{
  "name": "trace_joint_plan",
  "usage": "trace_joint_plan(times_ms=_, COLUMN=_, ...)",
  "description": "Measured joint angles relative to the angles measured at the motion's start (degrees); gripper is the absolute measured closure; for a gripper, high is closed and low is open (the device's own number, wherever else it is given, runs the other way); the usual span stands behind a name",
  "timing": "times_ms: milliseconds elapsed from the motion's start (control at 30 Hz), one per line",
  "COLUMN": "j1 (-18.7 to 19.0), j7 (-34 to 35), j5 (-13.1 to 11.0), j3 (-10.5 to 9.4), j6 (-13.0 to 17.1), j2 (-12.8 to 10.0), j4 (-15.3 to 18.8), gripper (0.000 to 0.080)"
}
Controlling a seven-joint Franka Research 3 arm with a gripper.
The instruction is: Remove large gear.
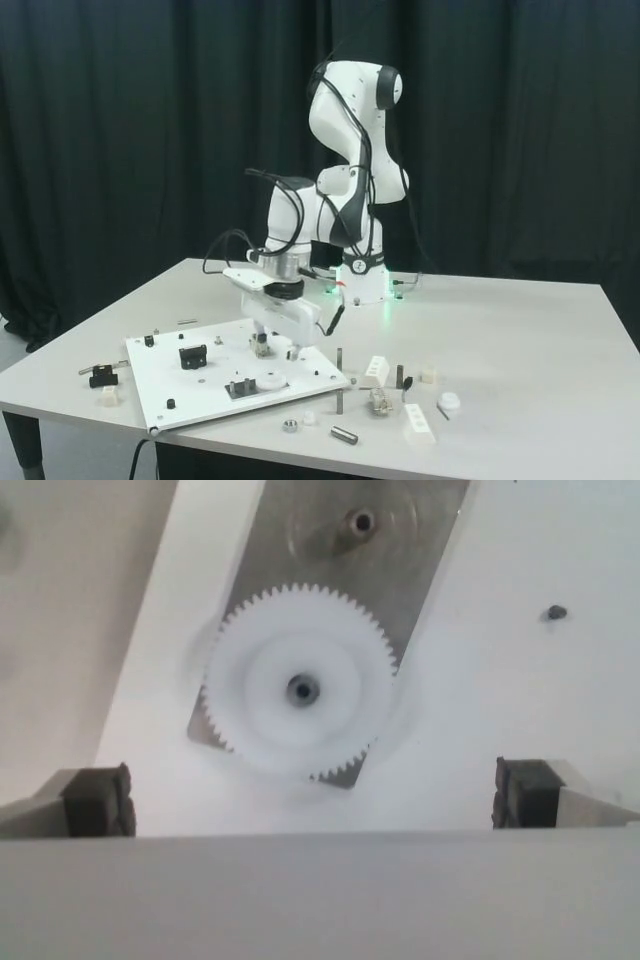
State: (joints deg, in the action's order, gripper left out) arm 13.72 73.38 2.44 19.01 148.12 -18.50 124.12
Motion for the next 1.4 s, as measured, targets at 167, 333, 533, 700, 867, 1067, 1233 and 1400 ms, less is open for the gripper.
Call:
trace_joint_plan(times_ms=167, j1=-0.48, j7=-0.60, j5=-2.92, j3=-0.15, j6=2.16, j2=-0.97, j4=0.65, gripper=0.0003)
trace_joint_plan(times_ms=333, j1=-0.54, j7=-2.04, j5=-5.78, j3=-0.23, j6=3.92, j2=-2.52, j4=0.59, gripper=0.0003)
trace_joint_plan(times_ms=533, j1=-0.54, j7=-3.60, j5=-8.36, j3=-0.42, j6=5.68, j2=-4.50, j4=0.20, gripper=0.0003)
trace_joint_plan(times_ms=700, j1=-0.54, j7=-3.86, j5=-9.04, j3=-0.50, j6=6.36, j2=-5.80, j4=-0.31, gripper=0.0003)
trace_joint_plan(times_ms=867, j1=-0.59, j7=-3.87, j5=-9.05, j3=-0.51, j6=6.88, j2=-6.61, j4=-0.61, gripper=0.0003)
trace_joint_plan(times_ms=1067, j1=-0.83, j7=-4.20, j5=-9.05, j3=-0.51, j6=7.15, j2=-6.91, j4=-0.72, gripper=0.0003)
trace_joint_plan(times_ms=1233, j1=-1.14, j7=-4.91, j5=-9.05, j3=-0.53, j6=7.35, j2=-7.04, j4=-0.75, gripper=0.0003)
trace_joint_plan(times_ms=1400, j1=-1.35, j7=-5.28, j5=-9.05, j3=-0.56, j6=7.58, j2=-7.27, j4=-0.84, gripper=0.0003)
